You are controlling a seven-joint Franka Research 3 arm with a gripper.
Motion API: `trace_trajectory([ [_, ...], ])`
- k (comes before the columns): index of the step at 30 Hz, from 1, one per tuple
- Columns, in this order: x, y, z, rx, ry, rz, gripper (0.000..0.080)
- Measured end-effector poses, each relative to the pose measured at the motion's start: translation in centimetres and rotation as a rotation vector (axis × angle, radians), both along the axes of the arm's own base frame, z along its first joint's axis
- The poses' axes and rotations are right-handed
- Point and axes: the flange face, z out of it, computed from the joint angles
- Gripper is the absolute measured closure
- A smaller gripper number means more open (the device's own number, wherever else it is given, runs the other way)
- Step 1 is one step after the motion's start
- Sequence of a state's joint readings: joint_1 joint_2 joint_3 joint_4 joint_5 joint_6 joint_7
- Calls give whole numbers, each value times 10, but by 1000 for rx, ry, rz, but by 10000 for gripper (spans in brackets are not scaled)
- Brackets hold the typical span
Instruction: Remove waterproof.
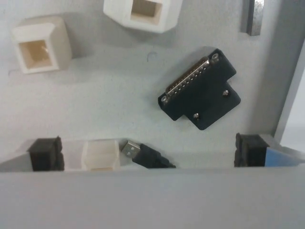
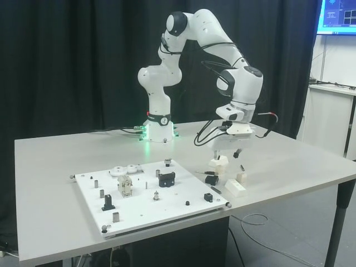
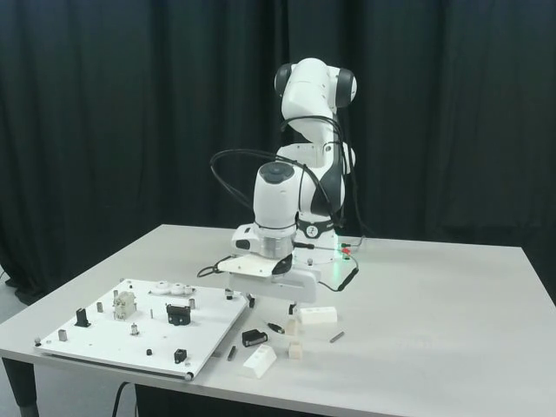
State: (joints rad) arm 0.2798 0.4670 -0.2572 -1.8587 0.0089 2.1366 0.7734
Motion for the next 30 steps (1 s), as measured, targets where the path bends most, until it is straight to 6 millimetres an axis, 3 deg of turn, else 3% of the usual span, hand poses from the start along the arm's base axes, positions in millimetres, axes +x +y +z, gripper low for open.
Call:
trace_trajectory([
  [30,2,-5,6,-6,-24,-46,3],
])
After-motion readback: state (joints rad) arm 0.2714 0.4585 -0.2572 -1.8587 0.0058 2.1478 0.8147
